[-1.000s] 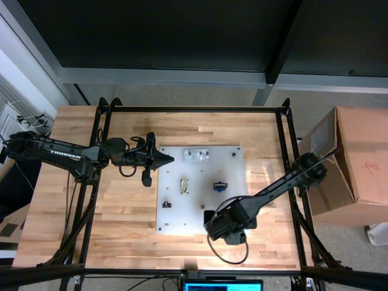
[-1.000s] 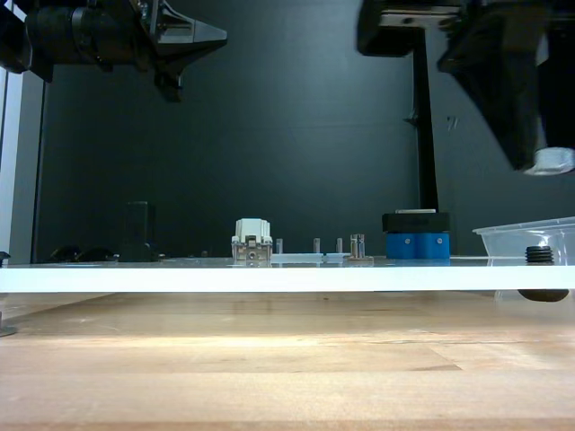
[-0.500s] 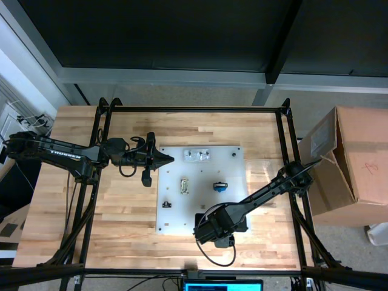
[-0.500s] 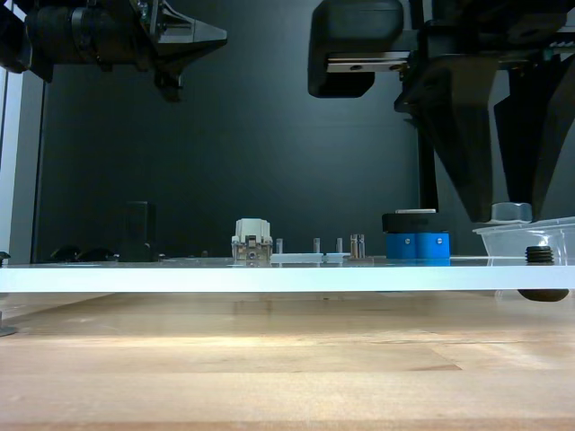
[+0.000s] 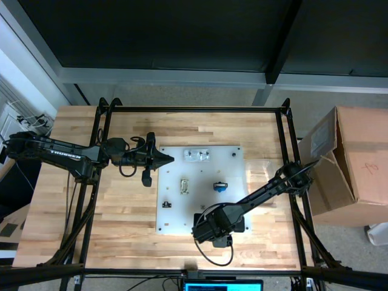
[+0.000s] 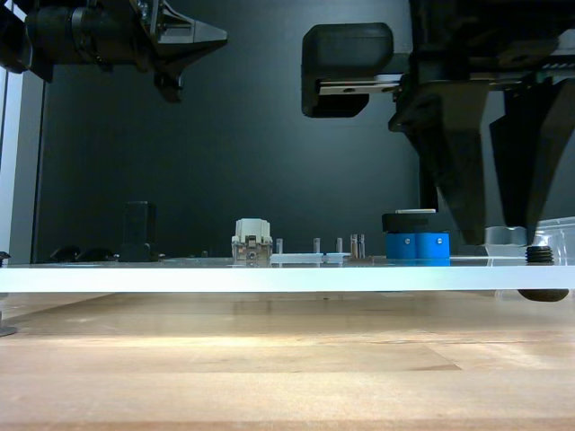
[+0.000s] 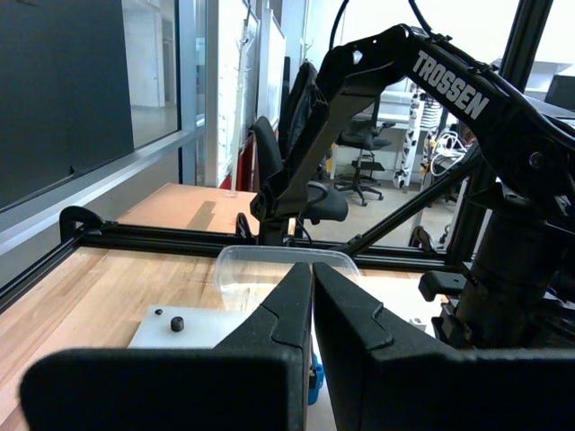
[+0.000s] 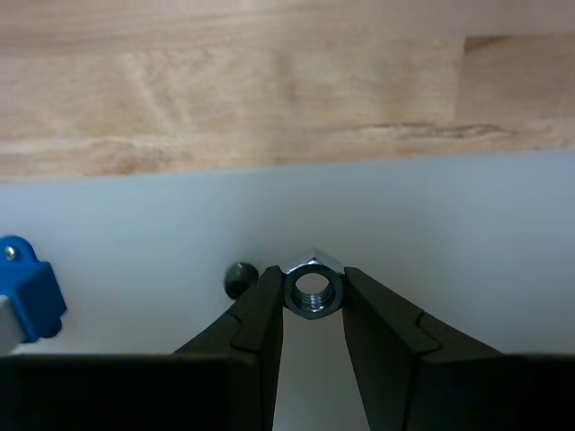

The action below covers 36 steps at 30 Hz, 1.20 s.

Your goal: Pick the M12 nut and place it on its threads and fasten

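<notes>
— How are the fingers (image 8: 260,310) of the right gripper (image 8: 313,285) set?
— They are closed on the silver nut (image 8: 313,294), which is pinched flat between the tips with its hole in plain sight. It is held low over the white board (image 5: 182,218) near the near right edge, just beside the black stud (image 8: 239,277) and not on it. The stud's ribs are left bare.
— And the left gripper (image 7: 313,268)?
— It is held high over the board's far left edge, its fingers pressed together on nothing.
— What is seen of the surface and the room?
— The board is laid on a wooden table (image 5: 121,206); a blue block (image 6: 417,244) is fixed mid-board. Office chairs (image 7: 364,175) are seen beyond.
— Any containers?
— A clear tray (image 7: 287,252) is set beside the board's right edge; its contents cannot be told. A cardboard box (image 5: 354,163) is placed beside the table.
</notes>
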### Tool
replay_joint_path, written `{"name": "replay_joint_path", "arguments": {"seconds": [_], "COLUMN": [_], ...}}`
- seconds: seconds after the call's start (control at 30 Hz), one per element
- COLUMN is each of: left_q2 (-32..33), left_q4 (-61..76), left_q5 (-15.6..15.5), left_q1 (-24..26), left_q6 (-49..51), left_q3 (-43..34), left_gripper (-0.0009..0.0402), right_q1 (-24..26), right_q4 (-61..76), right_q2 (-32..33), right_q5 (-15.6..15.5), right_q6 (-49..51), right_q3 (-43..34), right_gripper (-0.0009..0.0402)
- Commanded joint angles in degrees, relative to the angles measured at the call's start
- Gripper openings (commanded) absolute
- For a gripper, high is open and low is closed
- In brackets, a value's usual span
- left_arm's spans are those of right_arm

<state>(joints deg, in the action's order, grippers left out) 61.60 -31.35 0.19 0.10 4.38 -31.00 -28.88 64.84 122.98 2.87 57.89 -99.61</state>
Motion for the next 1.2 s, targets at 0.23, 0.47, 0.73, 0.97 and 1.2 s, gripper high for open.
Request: {"name": "replay_joint_path", "arguments": {"seconds": [0.23,0.47,0.73,0.97,1.2], "left_q2": [0.0,0.0,0.0,0.0,0.0], "left_q4": [0.0,0.0,0.0,0.0,0.0], "left_q5": [0.0,0.0,0.0,0.0,0.0], "left_q1": [0.0,0.0,0.0,0.0,0.0], "left_q6": [0.0,0.0,0.0,0.0,0.0], "left_q3": [0.0,0.0,0.0,0.0,0.0], "left_gripper": [0.0000,0.0000,0.0000,0.0000,0.0000], "right_q1": [0.4,0.5,0.6,0.6,0.6], "right_q4": [-1.0,-1.1,-1.3,-1.2,-1.2], "right_q2": [0.0,0.0,0.0,0.0,0.0], "right_q5": [-0.1,-0.1,0.0,0.0,0.0], "right_q6": [-12.4,-23.6,-37.3,-47.0,-56.7], "right_q3": [0.2,0.4,0.5,0.7,1.1], "right_gripper": [0.0000,0.0000,0.0000,0.0000,0.0000]}}
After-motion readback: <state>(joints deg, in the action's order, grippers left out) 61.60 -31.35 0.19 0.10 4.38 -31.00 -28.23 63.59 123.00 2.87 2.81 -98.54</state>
